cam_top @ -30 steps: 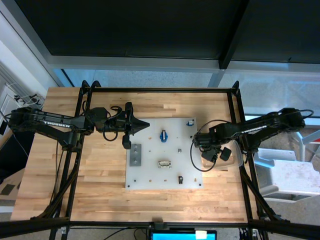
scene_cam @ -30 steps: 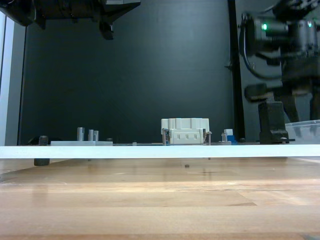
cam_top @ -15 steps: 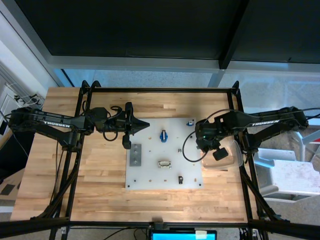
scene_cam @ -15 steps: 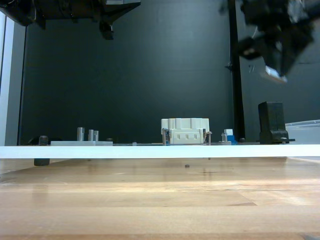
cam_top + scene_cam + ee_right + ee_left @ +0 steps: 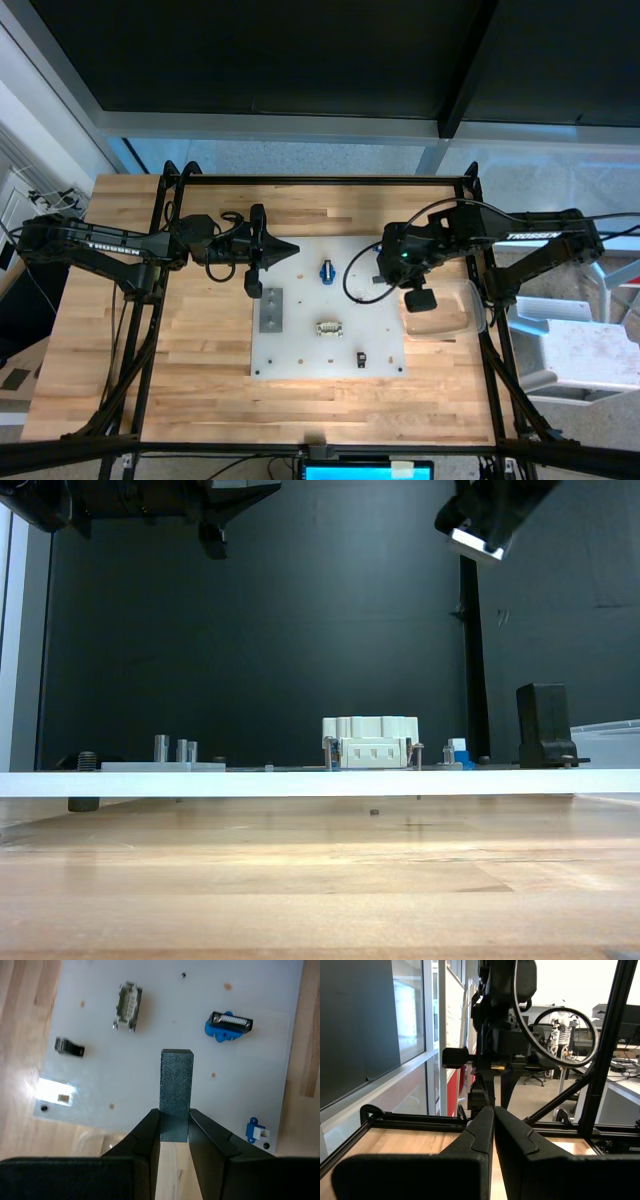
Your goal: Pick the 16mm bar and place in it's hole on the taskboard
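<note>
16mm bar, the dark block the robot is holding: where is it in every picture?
High view: the 16mm bar is the dark lump in the right hand, by the taskboard's right edge.
Low view: up high with that hand; I cannot tell them apart.
Left wrist view: not there; only the shut left hand, above the board's left edge.
Right wrist view: squeezed in the right hand.
Landmark: the white connector.

The right end effector (image 5: 174, 1116), gripping the bar (image 5: 176, 1091), hangs high over the board (image 5: 300, 340), open air beneath. Low obstacles: white connector (image 5: 370, 742), black block (image 5: 543, 725), pegs (image 5: 175, 748). The left end effector (image 5: 493, 1110), closed, hovers above the board's far-left corner.
</note>
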`<state>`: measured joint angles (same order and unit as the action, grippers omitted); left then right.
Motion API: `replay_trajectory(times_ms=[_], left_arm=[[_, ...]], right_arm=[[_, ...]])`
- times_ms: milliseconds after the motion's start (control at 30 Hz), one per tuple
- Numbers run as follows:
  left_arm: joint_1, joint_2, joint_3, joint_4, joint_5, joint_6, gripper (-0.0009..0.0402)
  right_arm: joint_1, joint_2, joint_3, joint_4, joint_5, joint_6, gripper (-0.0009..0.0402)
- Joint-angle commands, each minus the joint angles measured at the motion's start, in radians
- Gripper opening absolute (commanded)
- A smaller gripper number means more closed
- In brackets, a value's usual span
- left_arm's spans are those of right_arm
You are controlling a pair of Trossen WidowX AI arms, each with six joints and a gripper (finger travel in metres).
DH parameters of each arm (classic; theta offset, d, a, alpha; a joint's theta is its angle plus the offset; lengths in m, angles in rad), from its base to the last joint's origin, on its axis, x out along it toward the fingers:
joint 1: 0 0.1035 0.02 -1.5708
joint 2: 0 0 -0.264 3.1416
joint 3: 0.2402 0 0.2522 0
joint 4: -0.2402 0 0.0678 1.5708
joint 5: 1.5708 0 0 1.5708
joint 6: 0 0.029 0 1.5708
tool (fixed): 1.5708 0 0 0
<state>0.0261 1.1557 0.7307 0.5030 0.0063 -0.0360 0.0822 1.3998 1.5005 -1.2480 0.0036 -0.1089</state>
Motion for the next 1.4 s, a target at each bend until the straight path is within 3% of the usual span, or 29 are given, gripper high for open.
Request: replay_trajectory(times_ms=[33, 300, 700, 833, 1167, 1400], left_arm=[[-0.001, 0.000, 0.000, -0.007, 0.001, 0.000, 0.0000], [-0.006, 0.001, 0.031, -0.197, 0.019, 0.024, 0.0017], [-0.015, 0.012, 0.071, -0.302, 0.031, 0.018, 0.0184], [-0.015, 0.021, 0.114, -0.380, 0.031, 0.016, 0.0219], [-0.016, 0.058, 0.188, -0.506, 0.039, 0.016, 0.0222], [-0.016, 0.076, 0.205, -0.502, 0.029, 0.016, 0.0219]], right_arm=[[0.000, 0.043, 0.061, -0.011, -0.014, 0.034, 0.0009], [0.000, 0.137, 0.190, -0.044, -0.031, 0.100, 0.0009], [-0.004, 0.294, 0.375, -0.058, -0.022, 0.132, 0.0009], [-0.012, 0.348, 0.447, -0.051, -0.018, 0.138, 0.0009], [-0.062, 0.460, 0.621, -0.050, -0.023, 0.145, 0.0009], [-0.065, 0.501, 0.650, -0.042, -0.023, 0.145, 0.0009]])
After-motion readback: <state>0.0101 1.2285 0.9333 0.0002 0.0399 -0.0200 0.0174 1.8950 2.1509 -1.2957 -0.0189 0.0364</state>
